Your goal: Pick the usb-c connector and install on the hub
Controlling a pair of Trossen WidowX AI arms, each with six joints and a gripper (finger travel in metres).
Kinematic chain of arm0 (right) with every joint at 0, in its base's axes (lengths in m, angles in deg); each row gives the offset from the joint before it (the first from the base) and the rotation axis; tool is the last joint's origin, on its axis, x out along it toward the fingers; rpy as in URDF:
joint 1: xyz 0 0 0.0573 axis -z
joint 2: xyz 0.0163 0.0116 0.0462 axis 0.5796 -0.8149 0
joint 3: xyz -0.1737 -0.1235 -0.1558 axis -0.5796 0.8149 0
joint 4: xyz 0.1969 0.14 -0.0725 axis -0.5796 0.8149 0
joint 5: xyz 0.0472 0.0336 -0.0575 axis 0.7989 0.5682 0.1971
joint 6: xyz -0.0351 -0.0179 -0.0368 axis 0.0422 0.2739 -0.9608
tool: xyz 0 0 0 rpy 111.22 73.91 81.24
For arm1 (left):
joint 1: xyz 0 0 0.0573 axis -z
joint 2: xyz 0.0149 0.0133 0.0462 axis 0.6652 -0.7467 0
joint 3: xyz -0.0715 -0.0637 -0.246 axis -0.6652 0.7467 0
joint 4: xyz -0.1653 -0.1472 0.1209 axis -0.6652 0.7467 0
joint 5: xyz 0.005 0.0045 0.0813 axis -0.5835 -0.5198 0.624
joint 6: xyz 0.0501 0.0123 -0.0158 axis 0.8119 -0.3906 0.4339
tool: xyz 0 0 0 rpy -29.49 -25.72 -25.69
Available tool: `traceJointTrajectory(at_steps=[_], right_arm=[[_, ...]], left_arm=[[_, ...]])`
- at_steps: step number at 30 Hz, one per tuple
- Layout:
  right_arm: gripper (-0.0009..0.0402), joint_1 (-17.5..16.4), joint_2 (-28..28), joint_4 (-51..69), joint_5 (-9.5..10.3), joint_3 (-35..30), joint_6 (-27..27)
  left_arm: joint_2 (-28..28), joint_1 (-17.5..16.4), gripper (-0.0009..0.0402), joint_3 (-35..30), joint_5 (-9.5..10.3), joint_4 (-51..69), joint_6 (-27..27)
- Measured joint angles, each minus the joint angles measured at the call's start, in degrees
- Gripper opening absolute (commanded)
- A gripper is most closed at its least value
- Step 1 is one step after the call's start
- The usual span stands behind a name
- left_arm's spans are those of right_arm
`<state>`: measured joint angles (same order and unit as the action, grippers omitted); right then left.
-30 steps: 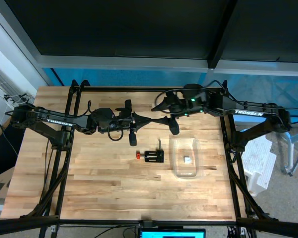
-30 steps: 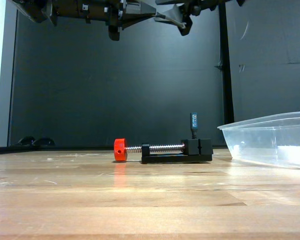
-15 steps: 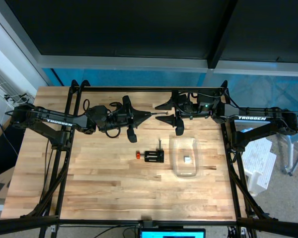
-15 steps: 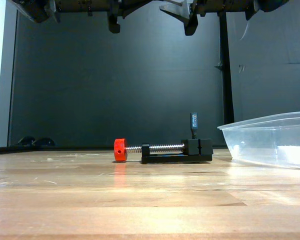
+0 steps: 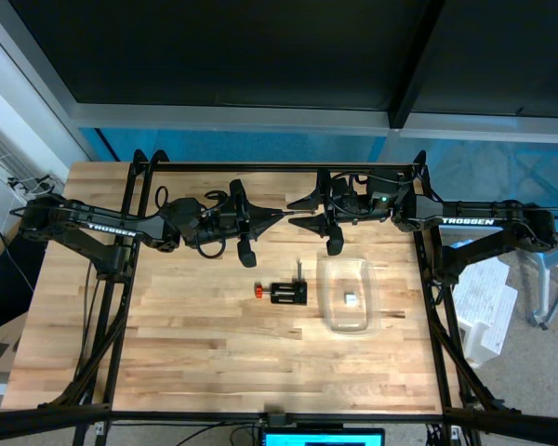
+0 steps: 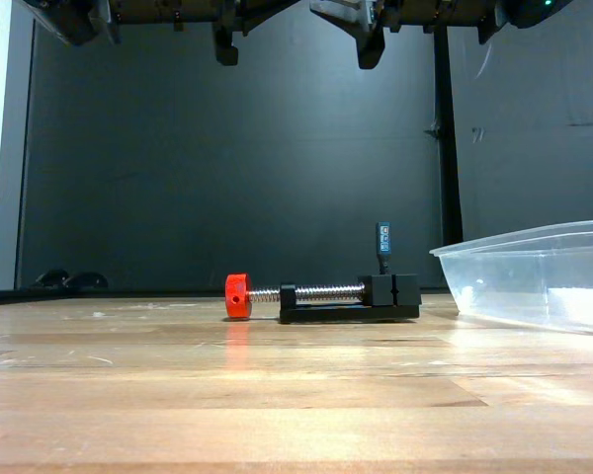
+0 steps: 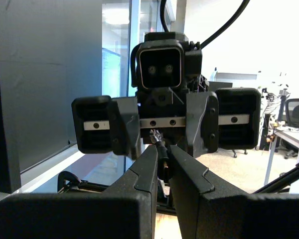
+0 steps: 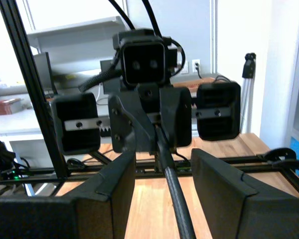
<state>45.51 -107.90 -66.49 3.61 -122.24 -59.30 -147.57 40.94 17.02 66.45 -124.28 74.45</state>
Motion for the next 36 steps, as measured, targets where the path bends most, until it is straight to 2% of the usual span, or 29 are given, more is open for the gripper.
traceJointTrajectory(at_steps=[10, 19, 26, 30, 36], right_arm=[[0.0076, 0.0, 0.0, 0.0, 0.13, 0.0, -0.1], [0.0, 0.0, 0.0, 0.2, 0.11, 0.0, -0.3], [0.0, 0.0, 0.0, 0.7, 0.09, 0.0, -0.4], [0.0, 0.0, 0.0, 1.3, 0.09, 0.0, -0.6], [0.0, 0.0, 0.4, 3.1, -0.07, 0.0, -0.7]], left_arm=[[0.0, 0.0, 0.0, 0.0, 0.0, 0.0, 0.0], [0.0, 0.0, 0.0, 0.0, -0.17, 0.0, 0.0], [0.0, 0.0, 0.0002, 0.0, -0.15, 0.1, 0.0], [0.0, 0.0, 0.0029, 0.0, -0.13, 0.2, 0.0], [0.1, 0.1, 0.0107, 0.2, 0.02, 0.2, -0.2]])
